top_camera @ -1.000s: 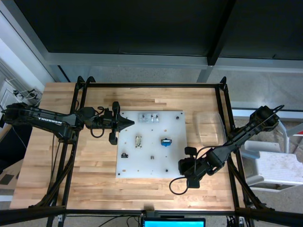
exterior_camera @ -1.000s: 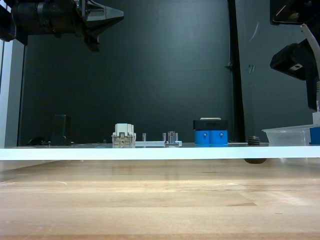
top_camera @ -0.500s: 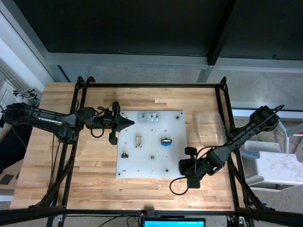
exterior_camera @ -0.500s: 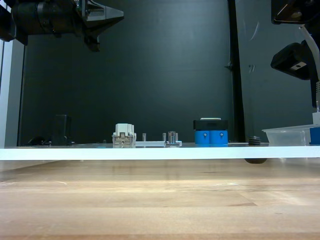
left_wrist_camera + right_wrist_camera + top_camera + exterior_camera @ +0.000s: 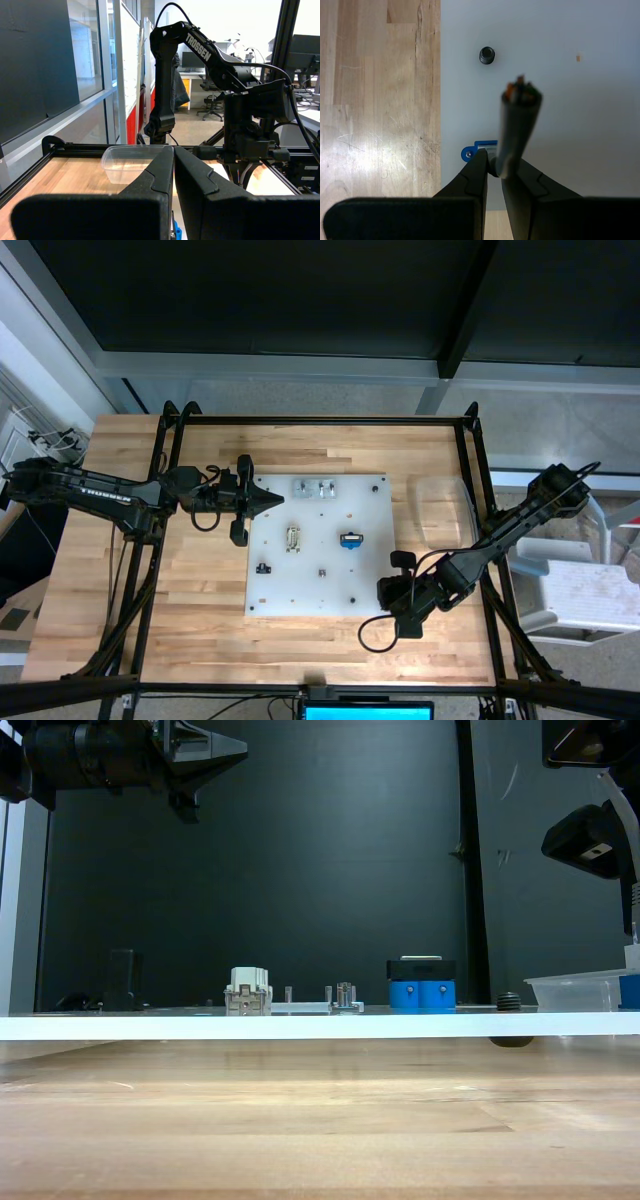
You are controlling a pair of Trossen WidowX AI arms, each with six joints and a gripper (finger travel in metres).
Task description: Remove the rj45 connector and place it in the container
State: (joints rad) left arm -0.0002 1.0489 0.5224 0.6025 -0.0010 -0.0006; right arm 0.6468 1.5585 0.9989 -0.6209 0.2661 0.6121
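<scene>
My right gripper (image 5: pixel 494 161) is shut on the rj45 connector (image 5: pixel 496 165), whose short grey cable stub (image 5: pixel 516 120) with bared coloured wires sticks out past the fingertips. Just beneath them shows the small blue socket piece (image 5: pixel 476 149); I cannot tell whether the plug is clear of it. From above, this gripper (image 5: pixel 392 592) hangs over the white board's (image 5: pixel 300 585) near right corner. The clear container (image 5: pixel 440 508) sits on the table beyond it, right of the board. My left gripper (image 5: pixel 275 499) is shut, empty, held high over the board's far left edge.
On the board stand a beige connector (image 5: pixel 293 539), a blue block (image 5: pixel 351 539), a clear fixture (image 5: pixel 314 487) and a black screw (image 5: pixel 487 55). The black frame rails (image 5: pixel 320 421) ring the table.
</scene>
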